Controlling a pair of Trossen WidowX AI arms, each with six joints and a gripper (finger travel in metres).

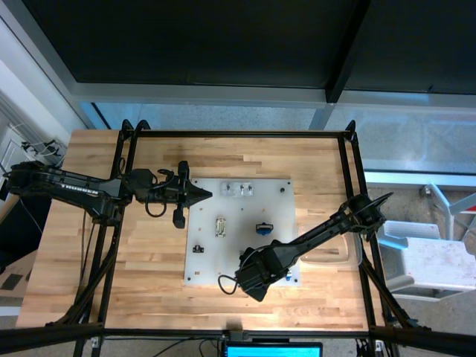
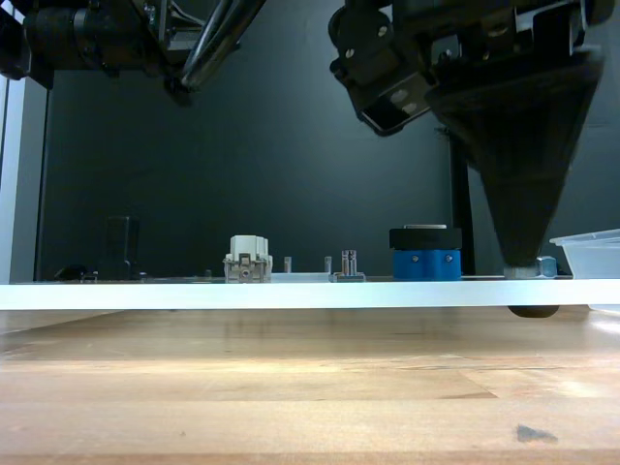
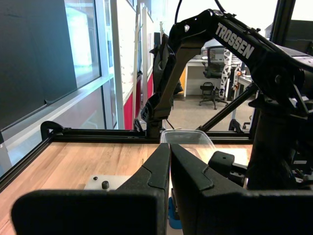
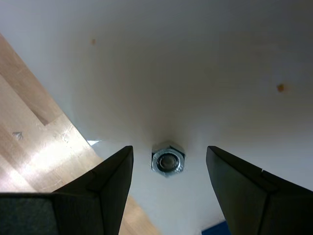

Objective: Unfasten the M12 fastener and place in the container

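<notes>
The M12 fastener (image 4: pixel 167 162), a small silver hex nut with a dark centre, sits low on the white board (image 1: pixel 238 253), on its stud. My right gripper (image 4: pixel 169 151) hangs straight over it, open, with one finger on each side of the nut and neither touching it. In the high view the right gripper (image 1: pixel 286 274) hides the nut near the board's near right edge. The container (image 1: pixel 348 257), a clear tray, lies just right of the board and looks empty. My left gripper (image 1: pixel 201 195) is shut with nothing in it and hovers over the board's far left edge.
A blue connector block (image 1: pixel 264 228) and a pale connector (image 1: pixel 220 227) stand mid-board. A small silver post (image 2: pixel 349 262) rises between them in the low view. The black frame rail (image 1: pixel 357 186) runs past the tray's right side.
</notes>
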